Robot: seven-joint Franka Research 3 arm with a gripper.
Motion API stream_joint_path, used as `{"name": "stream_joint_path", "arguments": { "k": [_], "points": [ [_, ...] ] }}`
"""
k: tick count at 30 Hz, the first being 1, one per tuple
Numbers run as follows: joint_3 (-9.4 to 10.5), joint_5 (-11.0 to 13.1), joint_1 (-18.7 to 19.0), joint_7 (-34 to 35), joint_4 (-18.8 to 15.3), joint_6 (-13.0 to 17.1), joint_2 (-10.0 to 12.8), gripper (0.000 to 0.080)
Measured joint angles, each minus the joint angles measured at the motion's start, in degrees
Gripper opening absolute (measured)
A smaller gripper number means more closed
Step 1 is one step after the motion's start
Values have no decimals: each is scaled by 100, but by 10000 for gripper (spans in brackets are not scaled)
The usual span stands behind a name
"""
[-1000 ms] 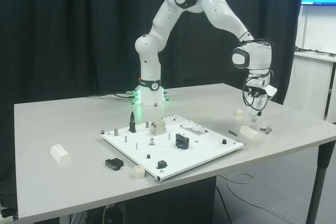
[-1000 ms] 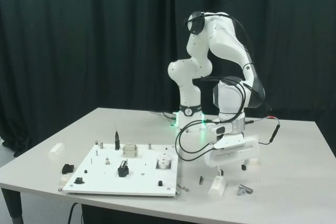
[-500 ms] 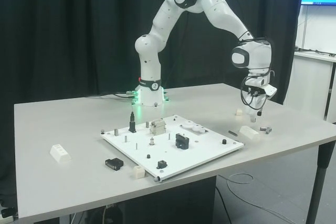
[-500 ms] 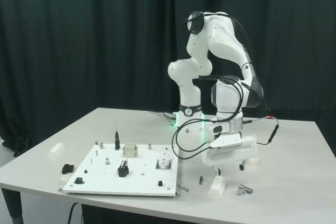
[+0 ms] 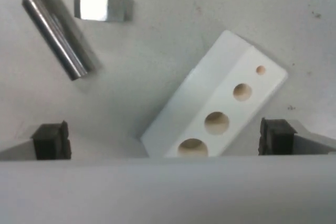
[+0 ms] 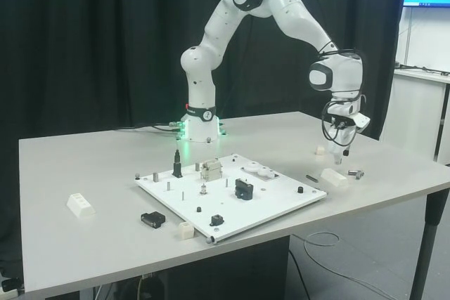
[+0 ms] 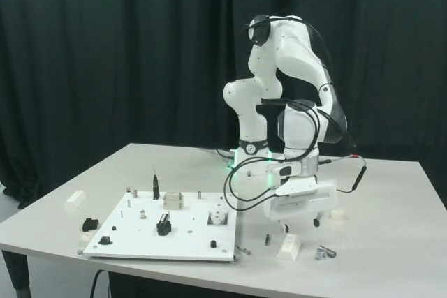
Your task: Remove square peg 1.
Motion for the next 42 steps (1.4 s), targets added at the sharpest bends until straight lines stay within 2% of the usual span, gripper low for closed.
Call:
{"name": "stream_joint_path", "arguments": {
  "k": [42],
  "points": [
    [0,-3,-387,-140,231,-2,115,800]
  ]
}}
